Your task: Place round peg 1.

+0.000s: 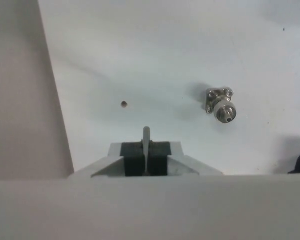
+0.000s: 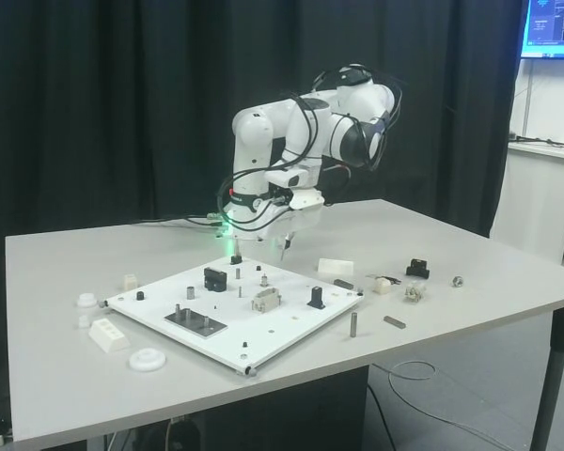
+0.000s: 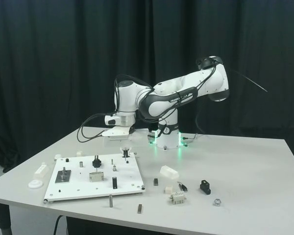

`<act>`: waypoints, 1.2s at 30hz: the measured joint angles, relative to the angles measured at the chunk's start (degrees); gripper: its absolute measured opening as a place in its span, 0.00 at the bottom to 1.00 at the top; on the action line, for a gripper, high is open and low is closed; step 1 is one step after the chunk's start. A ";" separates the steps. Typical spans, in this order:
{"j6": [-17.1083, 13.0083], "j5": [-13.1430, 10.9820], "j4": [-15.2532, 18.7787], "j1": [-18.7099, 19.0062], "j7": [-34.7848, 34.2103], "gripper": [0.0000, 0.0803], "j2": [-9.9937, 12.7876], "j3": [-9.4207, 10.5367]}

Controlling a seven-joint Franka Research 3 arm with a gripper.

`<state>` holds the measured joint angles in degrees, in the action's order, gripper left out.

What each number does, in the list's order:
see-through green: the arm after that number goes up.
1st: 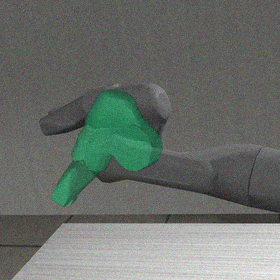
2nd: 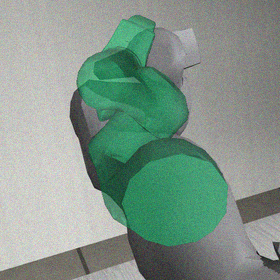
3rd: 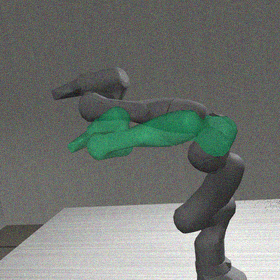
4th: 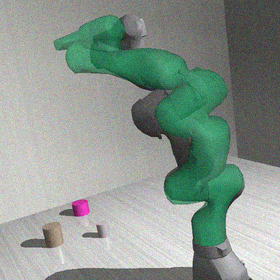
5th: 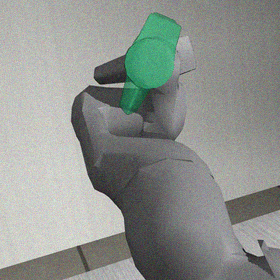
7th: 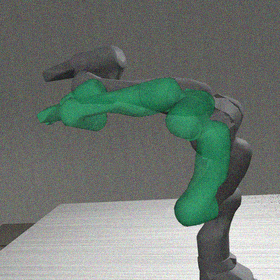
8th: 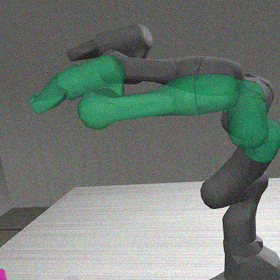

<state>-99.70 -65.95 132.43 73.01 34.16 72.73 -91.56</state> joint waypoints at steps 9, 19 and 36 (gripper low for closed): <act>0.11 -0.05 -0.71 0.00 0.00 0.02 -0.21 -0.04; 3.47 -3.68 -2.44 0.73 -1.49 0.02 -0.80 -0.07; 3.66 -10.45 -6.89 5.80 -10.82 0.02 -0.74 3.43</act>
<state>-96.04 -76.40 125.54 78.81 23.34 71.99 -88.13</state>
